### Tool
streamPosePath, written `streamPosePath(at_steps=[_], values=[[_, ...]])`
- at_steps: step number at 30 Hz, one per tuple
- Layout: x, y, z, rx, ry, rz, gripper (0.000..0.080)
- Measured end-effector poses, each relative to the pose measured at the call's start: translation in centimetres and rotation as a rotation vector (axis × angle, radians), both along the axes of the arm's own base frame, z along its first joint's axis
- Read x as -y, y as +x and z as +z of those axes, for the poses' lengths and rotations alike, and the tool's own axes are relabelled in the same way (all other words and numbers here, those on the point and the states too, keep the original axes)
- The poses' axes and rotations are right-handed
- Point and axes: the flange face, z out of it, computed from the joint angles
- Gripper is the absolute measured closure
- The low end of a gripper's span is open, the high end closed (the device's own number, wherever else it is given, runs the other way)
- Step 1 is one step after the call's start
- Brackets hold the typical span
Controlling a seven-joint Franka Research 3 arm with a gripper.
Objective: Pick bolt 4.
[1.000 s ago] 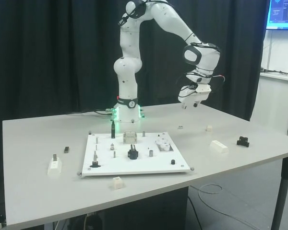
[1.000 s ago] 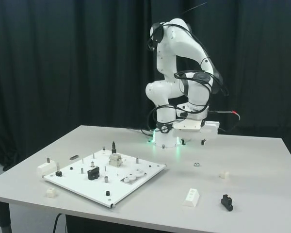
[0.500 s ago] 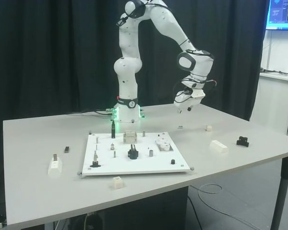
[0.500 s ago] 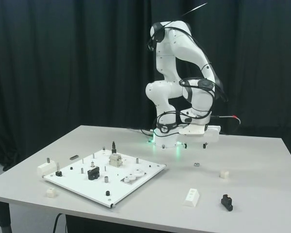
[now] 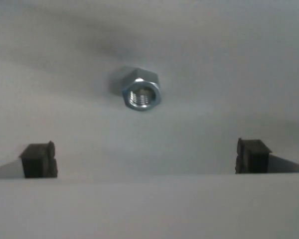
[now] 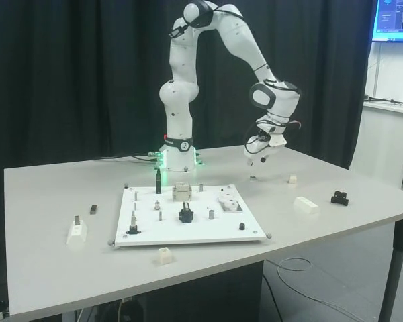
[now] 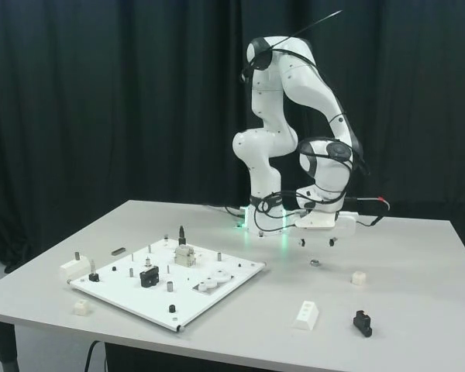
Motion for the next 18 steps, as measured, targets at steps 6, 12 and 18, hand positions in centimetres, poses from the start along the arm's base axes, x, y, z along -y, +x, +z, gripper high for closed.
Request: streamPosePath(at_steps=[6,12,18], values=[[-0.5,-0.5,-1.3,-0.009,-0.010,0.016,0.0003],[-0.9,-0.9,-1.9,-0.013,-0.014,0.027,0.0003],[-1.0,-1.0,-2.1,-0.017,-0.015,0.028,0.0003]])
